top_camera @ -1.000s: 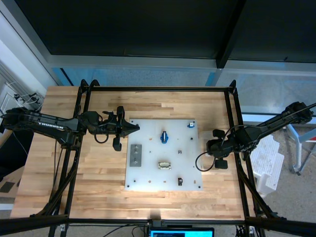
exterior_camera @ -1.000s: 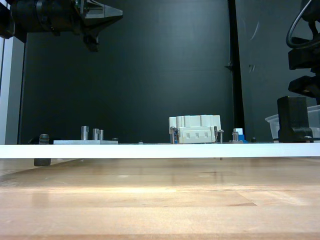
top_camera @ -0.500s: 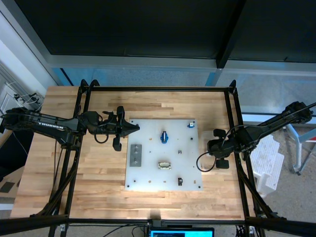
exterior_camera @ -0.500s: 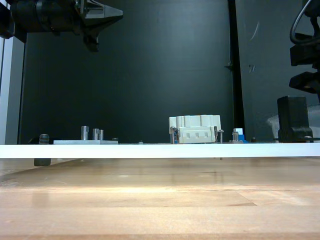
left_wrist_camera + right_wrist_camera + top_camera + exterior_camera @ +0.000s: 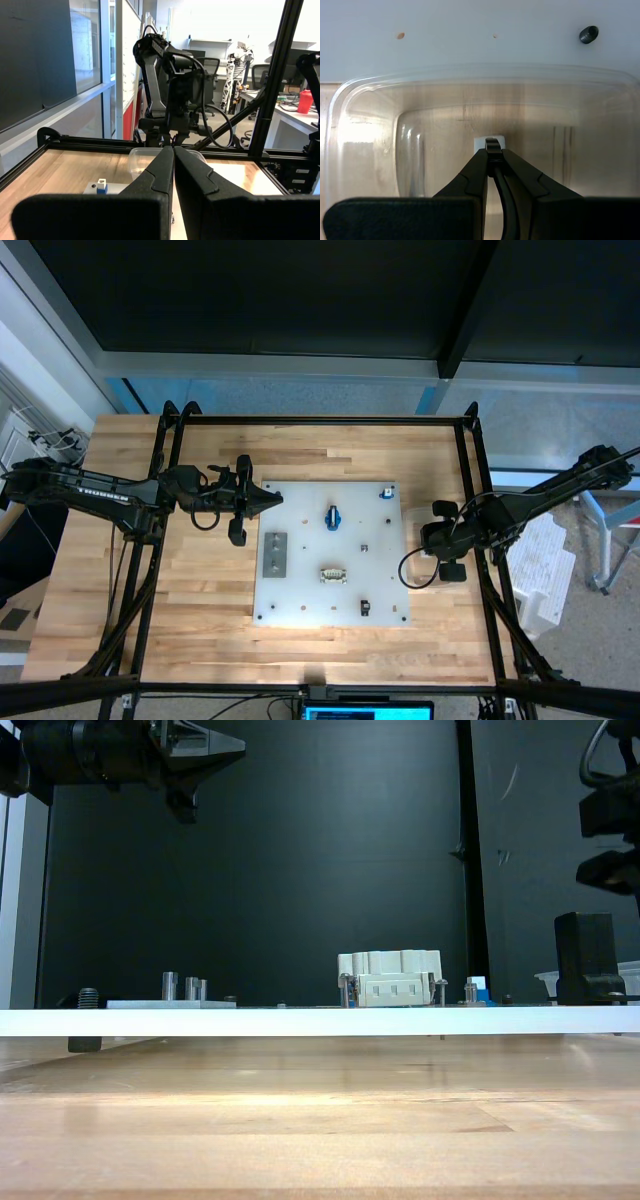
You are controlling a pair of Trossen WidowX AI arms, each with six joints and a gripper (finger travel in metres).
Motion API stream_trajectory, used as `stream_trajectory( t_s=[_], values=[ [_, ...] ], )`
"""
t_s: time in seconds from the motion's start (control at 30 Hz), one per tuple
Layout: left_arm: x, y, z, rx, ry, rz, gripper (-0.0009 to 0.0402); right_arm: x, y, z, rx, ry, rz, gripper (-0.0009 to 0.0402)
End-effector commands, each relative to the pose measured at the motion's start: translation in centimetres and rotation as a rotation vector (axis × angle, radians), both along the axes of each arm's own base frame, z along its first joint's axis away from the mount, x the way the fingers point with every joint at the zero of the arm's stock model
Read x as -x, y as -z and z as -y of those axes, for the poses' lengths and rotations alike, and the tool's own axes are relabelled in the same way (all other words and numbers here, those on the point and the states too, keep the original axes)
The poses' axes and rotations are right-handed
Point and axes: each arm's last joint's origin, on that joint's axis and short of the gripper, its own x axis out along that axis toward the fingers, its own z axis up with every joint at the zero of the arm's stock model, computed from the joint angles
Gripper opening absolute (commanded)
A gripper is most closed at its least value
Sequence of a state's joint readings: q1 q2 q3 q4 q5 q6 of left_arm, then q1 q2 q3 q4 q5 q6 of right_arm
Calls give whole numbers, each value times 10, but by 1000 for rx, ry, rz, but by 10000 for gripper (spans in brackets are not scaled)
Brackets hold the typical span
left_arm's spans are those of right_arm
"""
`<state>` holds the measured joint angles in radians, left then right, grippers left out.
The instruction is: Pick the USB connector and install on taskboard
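The USB connector (image 5: 491, 144) shows in the right wrist view as a tiny black piece nipped between the tips of the right gripper (image 5: 492, 150), whose fingers are pressed together on it. A small white patch (image 5: 481, 143) sits just behind it, and we cannot tell what it is. Both hang inside the clear plastic tub (image 5: 470, 70), which stands on the wood just off the right edge of the taskboard (image 5: 300, 590), right of centre in the high view. We take the near-vertical grip as a way of drawing the plug straight up past the tub's walls before carrying it to the board.

The left gripper (image 5: 272, 498) hovers over the board's upper left corner, left of centre in the high view. Its fingers are closed on nothing, and we judge it parked out of the way.

Compared with a second ago, the right gripper sits higher at the right edge of the low view, and the tub's rim there reads lower and fainter. The left arm and the board look unchanged.
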<state>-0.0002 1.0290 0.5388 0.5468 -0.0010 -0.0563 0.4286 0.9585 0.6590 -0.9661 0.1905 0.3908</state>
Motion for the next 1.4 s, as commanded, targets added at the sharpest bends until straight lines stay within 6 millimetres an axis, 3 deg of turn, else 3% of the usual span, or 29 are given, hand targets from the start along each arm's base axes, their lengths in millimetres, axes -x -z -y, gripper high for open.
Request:
stream_trajectory(
  t_s=[0.03,0.27,0.6,1.07,1.4],
  values=[
    [0,0,0,0,0,1,0,-4,-12,-3,-7,8,-4,0],
    [0,0,0,0,0,0,0,-21,-40,-12,-42,6,-7,0],
    [0,0,0,0,0,0,0,-61,-65,-34,-44,14,-15,0],
    [0,0,0,0,0,0,0,-113,-74,-84,-31,14,-35,0],
    [0,0,0,0,0,0,0,-139,-71,-109,-29,17,-39,0]
  ],
)
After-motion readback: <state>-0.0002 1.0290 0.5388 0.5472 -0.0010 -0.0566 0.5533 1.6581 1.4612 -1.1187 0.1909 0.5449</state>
